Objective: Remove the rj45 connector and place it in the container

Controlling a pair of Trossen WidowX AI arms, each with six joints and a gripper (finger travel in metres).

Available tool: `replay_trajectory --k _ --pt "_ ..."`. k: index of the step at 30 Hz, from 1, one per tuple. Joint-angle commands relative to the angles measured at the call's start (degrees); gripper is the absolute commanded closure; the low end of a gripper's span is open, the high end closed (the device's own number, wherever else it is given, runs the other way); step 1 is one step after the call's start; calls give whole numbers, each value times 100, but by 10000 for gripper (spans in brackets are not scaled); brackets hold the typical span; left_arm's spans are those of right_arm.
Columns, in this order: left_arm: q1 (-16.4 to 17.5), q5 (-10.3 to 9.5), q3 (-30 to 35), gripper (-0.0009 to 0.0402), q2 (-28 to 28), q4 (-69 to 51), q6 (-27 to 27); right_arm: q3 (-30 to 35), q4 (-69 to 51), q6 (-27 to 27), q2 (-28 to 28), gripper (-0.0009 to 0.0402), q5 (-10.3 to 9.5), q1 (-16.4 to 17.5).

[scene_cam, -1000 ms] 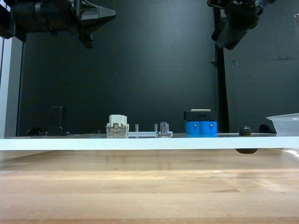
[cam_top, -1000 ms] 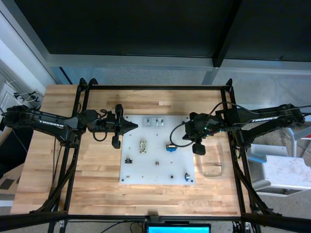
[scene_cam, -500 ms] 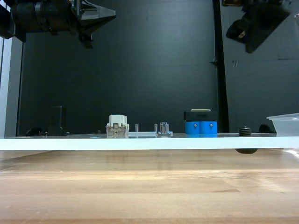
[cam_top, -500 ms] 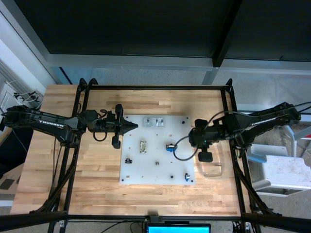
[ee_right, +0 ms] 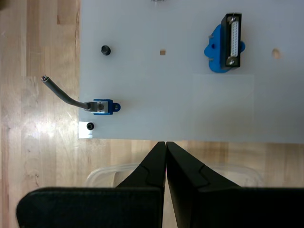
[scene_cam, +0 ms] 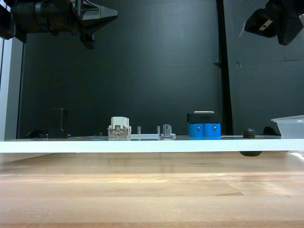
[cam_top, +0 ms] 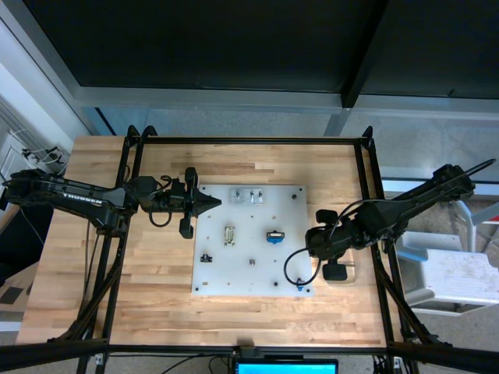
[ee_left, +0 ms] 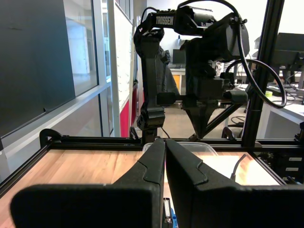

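Blue socket block at the near right corner of the white task board, and the rj45 connector sits plugged into it. Its grey cable stub curls out over the wooden table. It is in the same spot as a second ago, not lifted.

The right gripper is the one that has moved. A second ago it hung over the far right part of the board. Half a second ago it was midway down the right edge. Now it has swung nearer again, just off that right edge. Its fingers are pressed together with nothing between them. The tips line up over the strip of wood between the board and the clear container, which lies just beside the board and partly under the arm. The plug is off to one side of the tips, apart from them.

From table height the right gripper is high above everything and has slid toward the right edge of that view. The blue-and-black D-sub connector stands clear on the board.

The left gripper has not budged. It is parked high over the board's far left edge with its fingers closed and empty.
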Motion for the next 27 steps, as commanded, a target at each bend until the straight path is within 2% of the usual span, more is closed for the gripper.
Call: replay_trajectory --k 1,4,10,16,22,27 --pt "2 0 2 392 2 0 0 -9 2 195 70 393 20 179" --pt "2 0 2 392 0 0 0 -9 7 358 162 393 149 332" --pt "0 0 2 392 0 0 0 2 59 649 339 391 144 581" --pt "2 0 2 392 0 0 0 13 199 935 479 368 144 763" --pt "0 0 2 392 2 0 0 101 223 1036 632 318 144 822" --pt "0 0 2 392 0 0 0 236 214 949 820 246 144 848"
